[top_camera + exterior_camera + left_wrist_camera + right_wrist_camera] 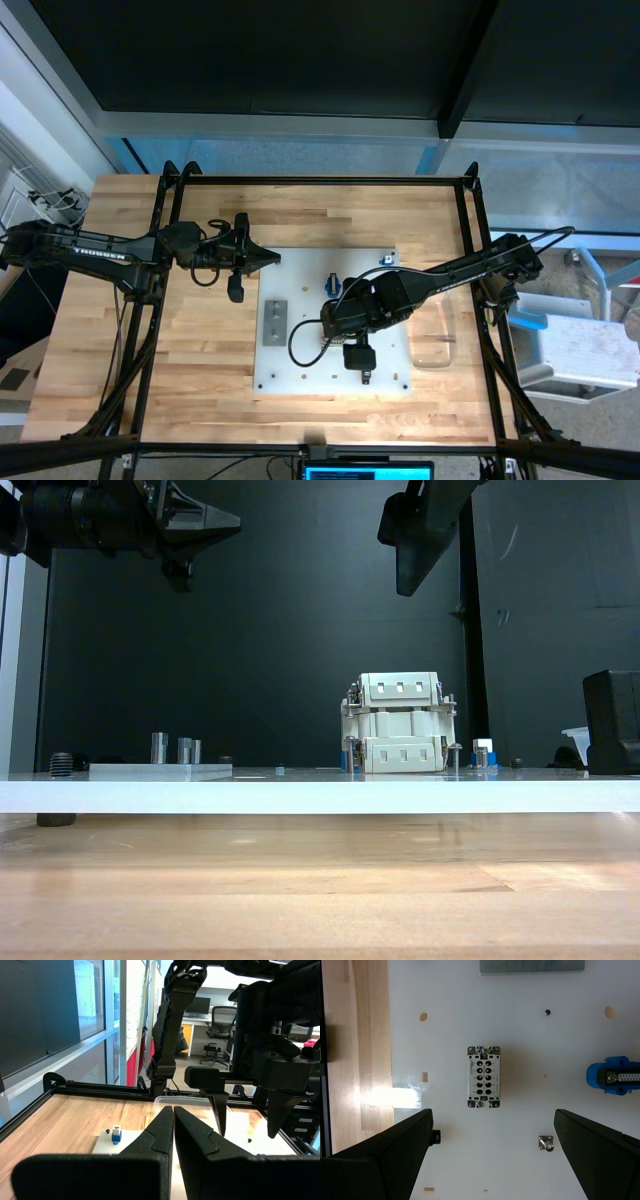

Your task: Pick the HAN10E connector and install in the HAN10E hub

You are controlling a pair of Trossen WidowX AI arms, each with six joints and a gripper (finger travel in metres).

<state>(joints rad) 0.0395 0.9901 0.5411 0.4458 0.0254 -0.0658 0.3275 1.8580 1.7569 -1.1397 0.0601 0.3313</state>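
Wooden table point(200, 380) carries a white task board point(300, 375). Right of the board's middle, the HAN10E connector point(400, 690) sits stacked squarely on the HAN10E hub point(400, 752), and by the look of it is already seated. Its long axis runs left to right. Directly above hangs the right gripper point(492, 1120), its fingers point(385, 1155) spread wide to the near and far sides. It holds nothing and is well clear of the block, so a straight drop would bracket the long flanks. Nothing stands between them. A blue plug point(615, 1076) lies just beyond on the far side, and a grey metal plate point(275, 322) sits further left. The left gripper point(173, 1120), tips pressed together, is parked high over the board's far-left corner, well apart.
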